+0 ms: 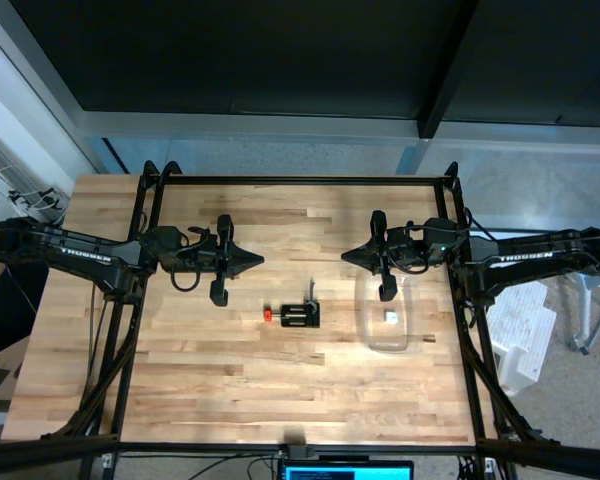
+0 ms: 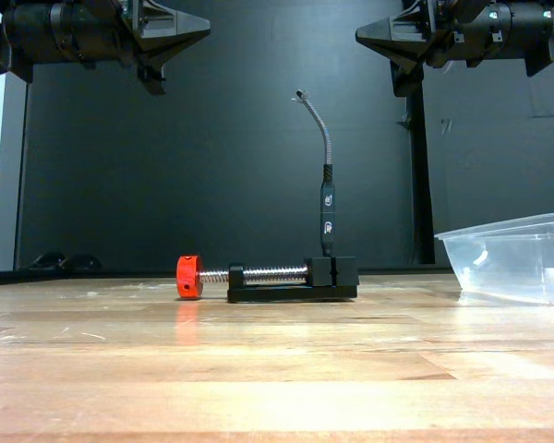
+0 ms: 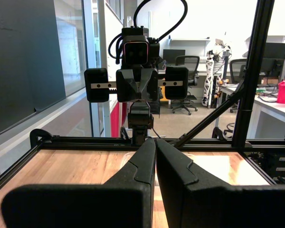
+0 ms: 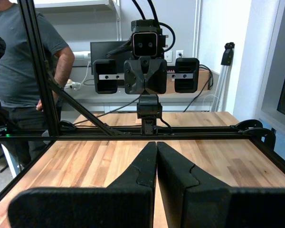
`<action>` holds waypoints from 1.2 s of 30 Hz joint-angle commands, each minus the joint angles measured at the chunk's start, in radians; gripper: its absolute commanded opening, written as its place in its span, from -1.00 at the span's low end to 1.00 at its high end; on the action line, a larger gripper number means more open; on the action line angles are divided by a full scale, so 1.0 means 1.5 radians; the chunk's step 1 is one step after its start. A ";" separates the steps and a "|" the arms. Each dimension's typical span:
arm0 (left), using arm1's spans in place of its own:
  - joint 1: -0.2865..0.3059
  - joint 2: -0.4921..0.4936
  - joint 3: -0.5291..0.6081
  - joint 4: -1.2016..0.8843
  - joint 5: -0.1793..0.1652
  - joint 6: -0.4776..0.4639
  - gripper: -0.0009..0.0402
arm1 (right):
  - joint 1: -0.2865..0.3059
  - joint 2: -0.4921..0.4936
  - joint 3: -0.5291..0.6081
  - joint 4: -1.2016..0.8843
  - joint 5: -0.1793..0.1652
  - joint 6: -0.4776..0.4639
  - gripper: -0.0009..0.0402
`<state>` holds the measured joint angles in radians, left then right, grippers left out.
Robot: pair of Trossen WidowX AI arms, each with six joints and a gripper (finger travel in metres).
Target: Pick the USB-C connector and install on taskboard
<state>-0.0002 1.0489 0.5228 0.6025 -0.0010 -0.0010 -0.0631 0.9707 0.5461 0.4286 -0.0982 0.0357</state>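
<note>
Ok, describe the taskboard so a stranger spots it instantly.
On the wooden table, roughly midway between the raised left hand and right hand, both shut, sits a small black block fixture. Unlike the clear plastic tray to its right, it carries a red-orange knob.

The left gripper (image 1: pixel 252 262) hangs high over the desk (image 1: pixel 180 380) at centre left of the high view. The right gripper (image 1: pixel 348 256) faces it at centre right, both with jaws pressed together and open air between their tips. Nearer the camera, the taskboard (image 1: pixel 298 316) sits mid-desk, and the USB-C connector (image 2: pixel 327 208) stands upright on it, tall above the block. A clear tray (image 1: pixel 365 325) occupies the desk to the right of it. Bare wood fills the lower left.
</note>
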 commanded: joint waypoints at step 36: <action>0.000 0.000 0.000 0.000 0.000 0.000 -0.96 | 0.002 0.000 0.000 0.026 -0.005 -0.011 -0.96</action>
<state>-0.0002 1.0489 0.5228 0.6022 -0.0006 -0.0006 -0.0601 0.9707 0.5461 0.4686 -0.1062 0.0196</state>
